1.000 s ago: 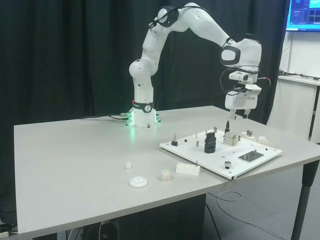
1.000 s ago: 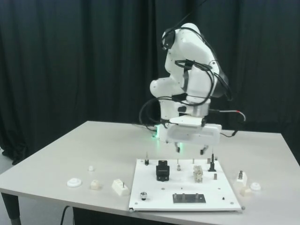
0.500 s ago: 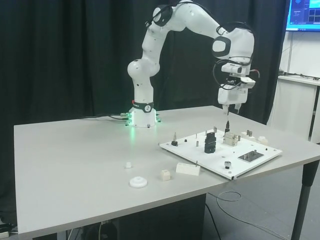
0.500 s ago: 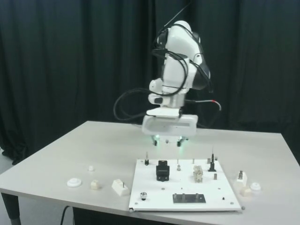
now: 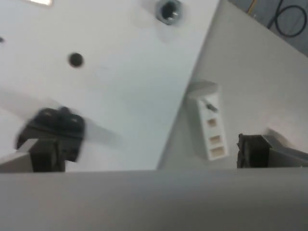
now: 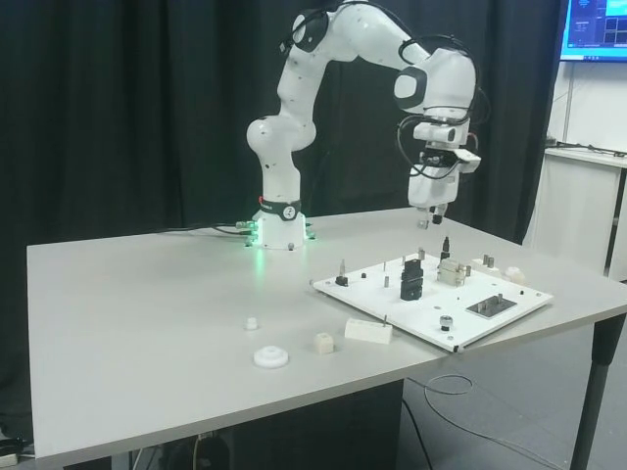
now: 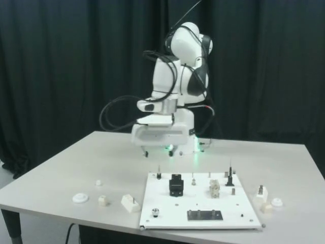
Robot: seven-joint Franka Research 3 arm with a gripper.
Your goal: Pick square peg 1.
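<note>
Well apart, square peg 1 (image 6: 322,342) lies below the hand (image 6: 426,220).

Even room light, green glow at arm base (image 6: 277,233); wrist view blurred.

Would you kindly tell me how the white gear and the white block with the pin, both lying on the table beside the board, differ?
The gear is round and flat; the block is oblong and boxy. The block has a thin pin standing up from it, the gear none. The block lies right beside the board, the gear farther off. Both are white and rest on the table.
</note>
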